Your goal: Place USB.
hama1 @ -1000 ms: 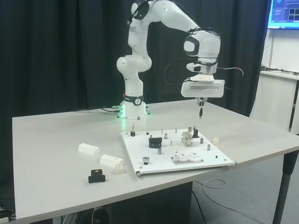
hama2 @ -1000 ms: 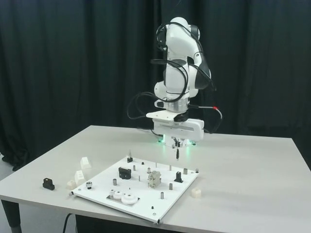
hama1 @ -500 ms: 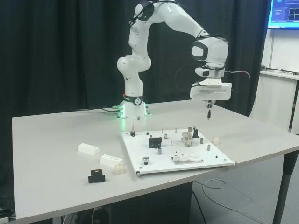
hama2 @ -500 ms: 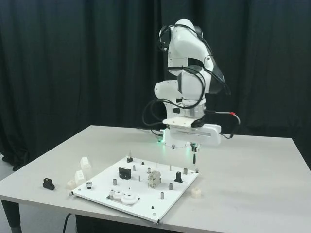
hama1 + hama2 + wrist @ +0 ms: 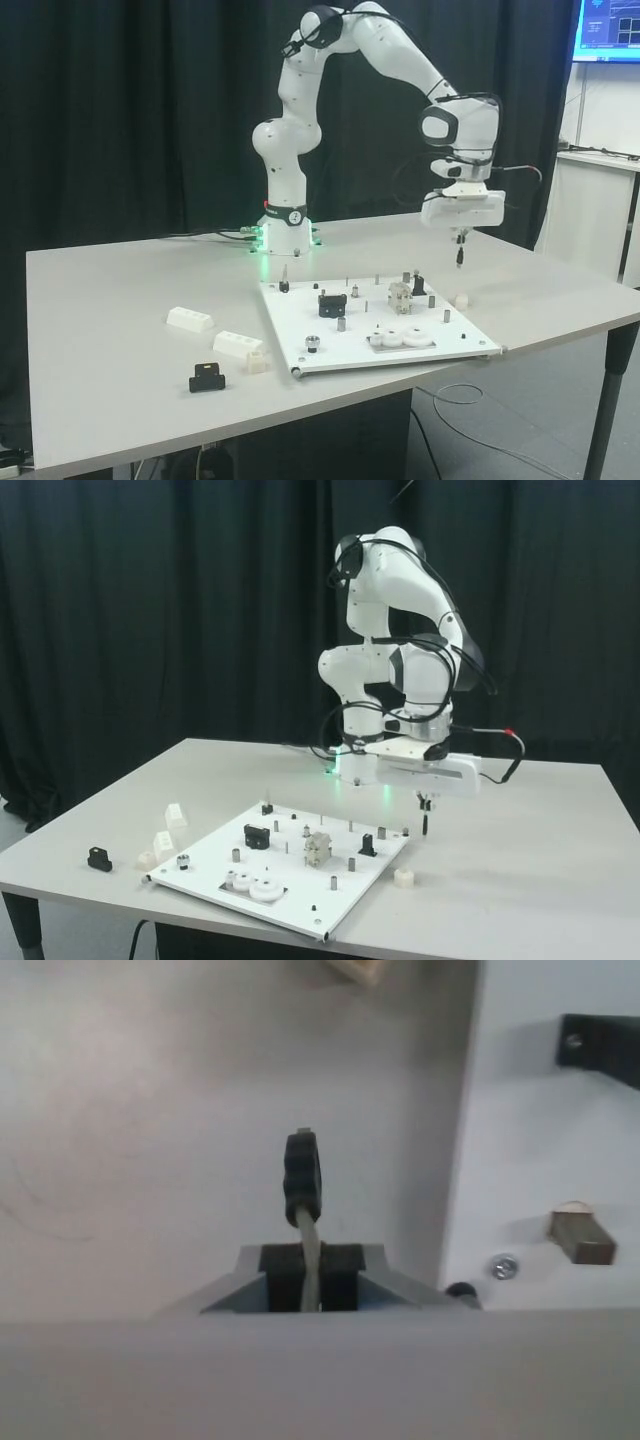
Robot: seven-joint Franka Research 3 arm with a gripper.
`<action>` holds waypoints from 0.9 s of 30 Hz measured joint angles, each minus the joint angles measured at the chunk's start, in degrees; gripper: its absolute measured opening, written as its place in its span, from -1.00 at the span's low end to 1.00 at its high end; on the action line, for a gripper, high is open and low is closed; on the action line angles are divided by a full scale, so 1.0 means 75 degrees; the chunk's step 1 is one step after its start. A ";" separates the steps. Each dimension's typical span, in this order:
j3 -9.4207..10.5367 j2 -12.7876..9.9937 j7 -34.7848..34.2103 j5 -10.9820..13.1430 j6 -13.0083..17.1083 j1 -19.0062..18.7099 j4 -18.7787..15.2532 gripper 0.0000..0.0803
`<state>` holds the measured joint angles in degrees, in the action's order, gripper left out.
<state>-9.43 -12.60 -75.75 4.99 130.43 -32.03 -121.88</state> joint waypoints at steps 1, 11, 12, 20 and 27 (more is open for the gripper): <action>0.0000 -0.0029 -0.0024 0.0000 0.0040 -0.0022 -0.0003 -0.94; 0.0001 -0.0235 -0.0211 0.0000 0.0307 -0.0147 -0.0038 -0.94; 0.0001 -0.0246 -0.0223 0.0000 0.0314 -0.0152 -0.0039 -0.94; 0.0001 -0.0293 -0.0335 0.0001 0.0330 -0.0182 -0.0039 0.44; 0.0002 -0.0297 -0.0368 0.0005 0.0330 -0.0193 -0.0039 0.44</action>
<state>-9.41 -14.82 -78.51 5.03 132.91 -33.48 -122.17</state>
